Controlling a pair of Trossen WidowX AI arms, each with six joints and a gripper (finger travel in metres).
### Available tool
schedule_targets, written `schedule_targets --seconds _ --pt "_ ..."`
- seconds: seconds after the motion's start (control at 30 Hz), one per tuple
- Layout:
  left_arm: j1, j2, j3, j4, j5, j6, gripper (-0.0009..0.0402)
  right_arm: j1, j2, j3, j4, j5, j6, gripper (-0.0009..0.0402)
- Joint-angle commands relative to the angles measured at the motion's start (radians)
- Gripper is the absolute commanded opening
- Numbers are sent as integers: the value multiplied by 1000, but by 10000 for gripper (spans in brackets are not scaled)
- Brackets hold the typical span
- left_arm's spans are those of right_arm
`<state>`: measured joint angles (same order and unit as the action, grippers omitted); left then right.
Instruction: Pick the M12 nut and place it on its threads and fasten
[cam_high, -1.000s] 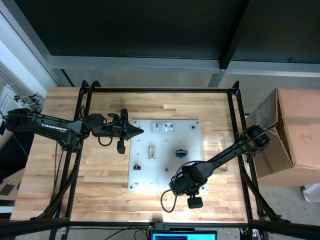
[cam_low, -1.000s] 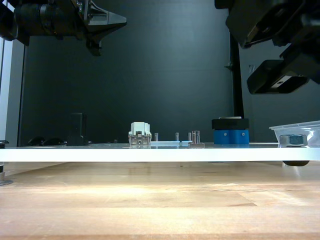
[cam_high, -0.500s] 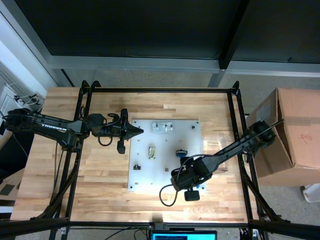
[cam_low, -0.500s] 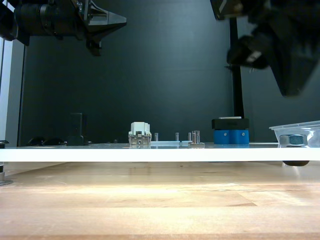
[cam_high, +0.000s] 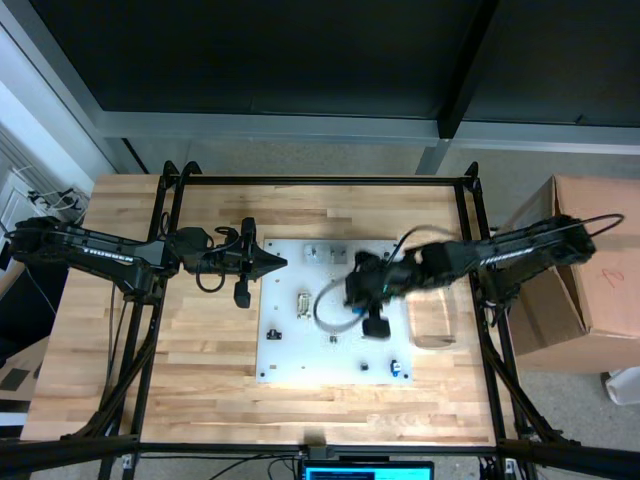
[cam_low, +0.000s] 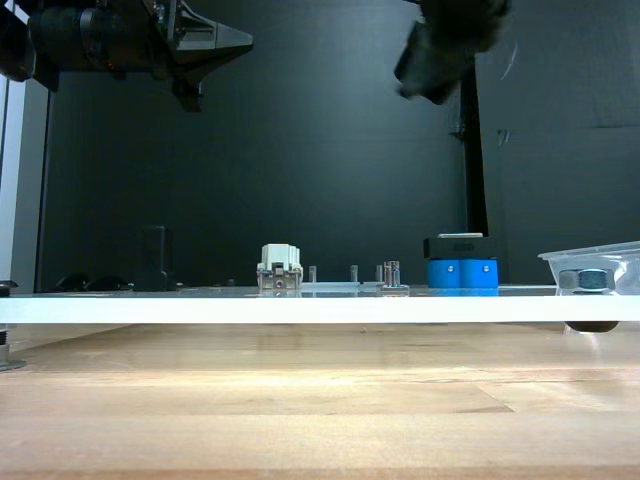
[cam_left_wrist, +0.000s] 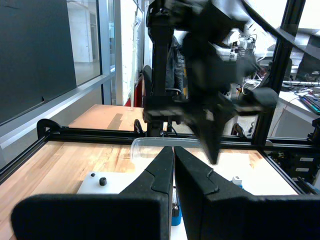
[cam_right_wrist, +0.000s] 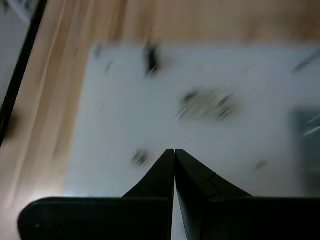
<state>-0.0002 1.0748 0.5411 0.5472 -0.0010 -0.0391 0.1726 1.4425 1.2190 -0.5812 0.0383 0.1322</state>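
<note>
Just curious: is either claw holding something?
Nothing. Left gripper, above the board's left edge, and right gripper, over the board, are shut empty. Nut sits ungripped, board level.

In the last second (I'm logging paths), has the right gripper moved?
Yes: right gripper, shut, went from the board's near right edge to mid-board. Left gripper hangs at its far left.

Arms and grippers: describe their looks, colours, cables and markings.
Both arms are black. The left arm carries white lettering and a black cable loop; a pale cable loop hangs at the right arm. The left gripper, over the board's left edge, and right gripper, above mid-board, have black fingers tapering to points.
</note>
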Motion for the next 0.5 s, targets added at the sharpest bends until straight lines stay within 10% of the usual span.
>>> schedule_targets --seconds 0.03,0.5 --pt "0 0 0 0 0 0 0 -69 -76 -58 140 -3 -67 0" --pt "0 0 0 0 0 0 0 -173 -324 -386 742 -16 -143 0"
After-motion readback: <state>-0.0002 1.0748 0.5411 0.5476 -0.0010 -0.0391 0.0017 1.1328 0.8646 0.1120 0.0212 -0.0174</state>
